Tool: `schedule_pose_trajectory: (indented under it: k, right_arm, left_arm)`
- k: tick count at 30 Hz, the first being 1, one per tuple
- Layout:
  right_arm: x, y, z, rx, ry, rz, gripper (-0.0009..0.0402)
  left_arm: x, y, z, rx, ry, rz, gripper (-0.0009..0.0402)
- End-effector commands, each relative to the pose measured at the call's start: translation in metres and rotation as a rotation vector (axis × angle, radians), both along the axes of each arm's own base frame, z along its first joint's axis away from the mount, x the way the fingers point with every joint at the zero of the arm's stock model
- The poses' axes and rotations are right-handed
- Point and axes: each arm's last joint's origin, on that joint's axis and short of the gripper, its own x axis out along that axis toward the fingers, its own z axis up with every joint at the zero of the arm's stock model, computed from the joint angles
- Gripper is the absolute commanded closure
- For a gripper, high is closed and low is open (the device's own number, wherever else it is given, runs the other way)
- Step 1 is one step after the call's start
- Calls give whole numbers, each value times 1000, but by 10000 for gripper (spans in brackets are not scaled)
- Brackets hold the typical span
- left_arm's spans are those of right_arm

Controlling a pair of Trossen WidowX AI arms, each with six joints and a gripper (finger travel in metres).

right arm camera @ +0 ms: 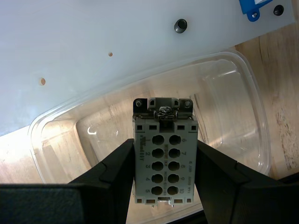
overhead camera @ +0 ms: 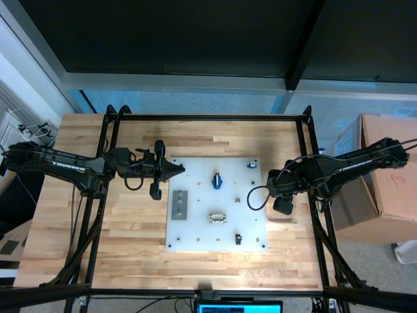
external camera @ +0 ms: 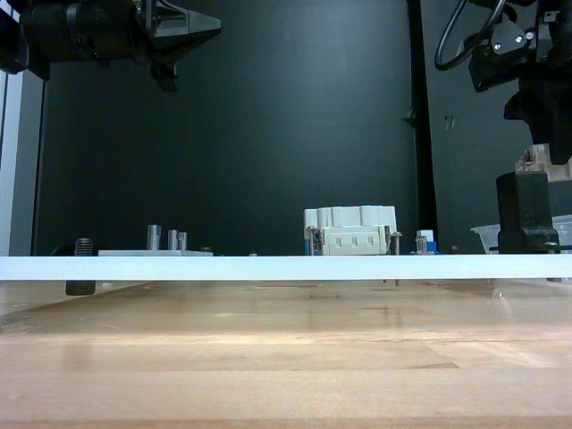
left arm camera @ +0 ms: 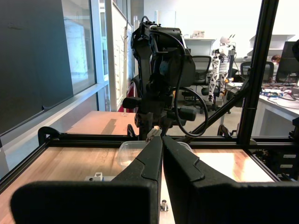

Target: Remove the HAN10E connector from the taskboard and place in the container

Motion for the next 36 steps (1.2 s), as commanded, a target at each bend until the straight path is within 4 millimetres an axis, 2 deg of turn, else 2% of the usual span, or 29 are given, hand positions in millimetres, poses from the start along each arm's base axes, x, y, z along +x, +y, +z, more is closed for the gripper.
schedule_pose_trajectory:
  k: [1, 25, 36]
  right_arm:
    - [0, 0, -1, -5, 3, -2, 388]
    - [-1, -1, -4, -13, 8, -3, 388]
    - [-1, 0, -42, -1, -23, -18, 388]
  left_arm:
    - [0, 0, 0, 0, 0, 0, 393]
    - [0, 0, 0, 0, 0, 0, 393]
    - [0, 0, 0, 0, 0, 0, 393]
